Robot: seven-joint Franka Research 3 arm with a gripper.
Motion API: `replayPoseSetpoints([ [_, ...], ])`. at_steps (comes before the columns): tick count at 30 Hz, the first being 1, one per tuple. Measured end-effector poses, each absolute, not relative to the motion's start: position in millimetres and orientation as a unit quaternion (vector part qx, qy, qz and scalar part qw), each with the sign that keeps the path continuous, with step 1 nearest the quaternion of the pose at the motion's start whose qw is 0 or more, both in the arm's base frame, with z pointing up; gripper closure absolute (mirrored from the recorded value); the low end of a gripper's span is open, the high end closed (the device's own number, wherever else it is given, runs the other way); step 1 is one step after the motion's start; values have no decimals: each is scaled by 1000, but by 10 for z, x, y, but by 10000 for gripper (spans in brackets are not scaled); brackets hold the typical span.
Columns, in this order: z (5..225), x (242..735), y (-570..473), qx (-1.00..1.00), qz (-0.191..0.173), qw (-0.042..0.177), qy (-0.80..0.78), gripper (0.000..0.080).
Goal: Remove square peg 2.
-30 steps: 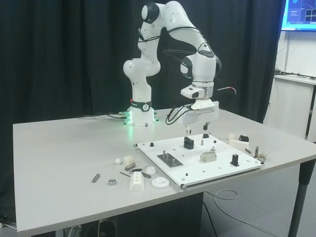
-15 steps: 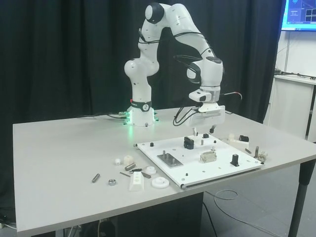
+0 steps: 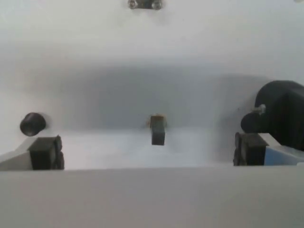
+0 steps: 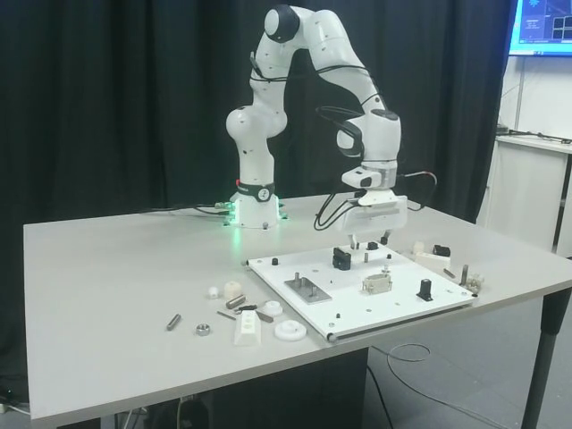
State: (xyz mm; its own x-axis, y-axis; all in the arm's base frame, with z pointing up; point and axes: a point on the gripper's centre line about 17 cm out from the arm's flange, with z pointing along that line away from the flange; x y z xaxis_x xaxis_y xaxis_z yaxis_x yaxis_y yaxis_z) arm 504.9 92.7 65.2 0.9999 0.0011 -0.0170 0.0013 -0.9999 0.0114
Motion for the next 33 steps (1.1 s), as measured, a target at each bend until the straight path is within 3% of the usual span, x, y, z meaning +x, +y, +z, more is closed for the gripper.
replayPoseSetpoints([
  [33, 415, 5005, 992, 999, -7, 13, -43, 3],
])
